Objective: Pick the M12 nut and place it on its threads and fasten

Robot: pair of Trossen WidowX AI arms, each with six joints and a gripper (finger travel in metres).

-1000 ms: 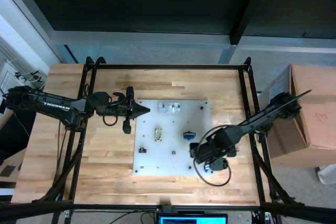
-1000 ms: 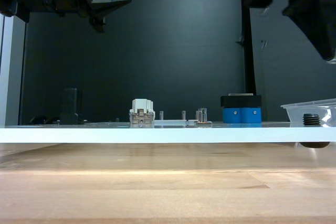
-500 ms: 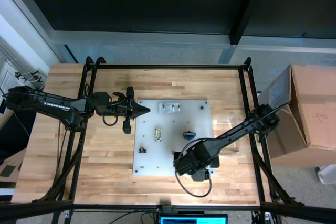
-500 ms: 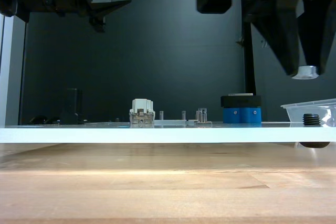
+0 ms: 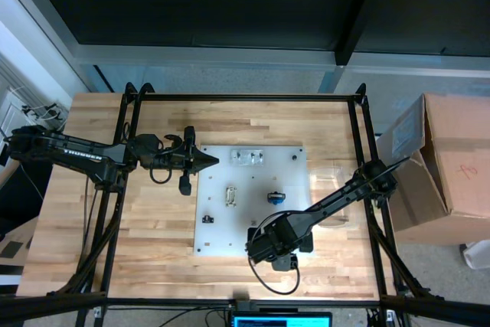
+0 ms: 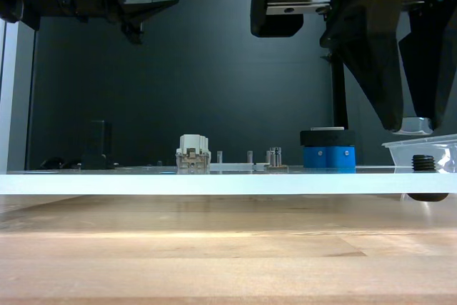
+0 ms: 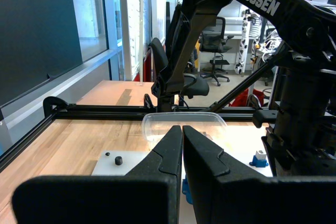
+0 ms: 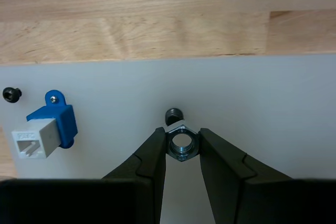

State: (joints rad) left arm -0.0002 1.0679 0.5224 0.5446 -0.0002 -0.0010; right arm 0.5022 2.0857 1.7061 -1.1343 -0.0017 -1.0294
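Change: R gripper [image 6: 412, 122] has come lower than 0.5 s ago and slid toward lower centre of high view. Nut came down with it and is now much nearer the stud. L arm unmoved.
Nut: small silver M12 nut [image 8: 182, 146] pinched btwn R fingers, sides against the pads, bore open and facing the wrist cam. Held in air, clear of its seat.
Stud: black ribbed stud [image 8: 174, 115] is bare, ribs showing at lower right of low view. Nut hangs above it there and a bit to its left. In R wrist view the stud's top peeks out just past the nut's edge, not lined up w/ the bore.
R jaws: narrow, clamped on nut.
R arm: runs diagonally from right-centre of high view to lower centre, wrist over board's near right edge.
L gripper: [image 5: 208, 161] left of centre in high view, tip just over left edge of white board [image 5: 230, 227]. In low view it sits upper left, well above board.
L jaws: fingers pressed together, hairline seam only, nothing btwn.
Tray: clear tray [image 6: 423, 146] at lower right of low view, behind stud.
Other: blue holder w/ white socket [image 8: 50, 127] on board, near stud but apart. Cardboard box [image 5: 452, 166] at right edge of high view. Wood table [image 5: 153, 227] under all.
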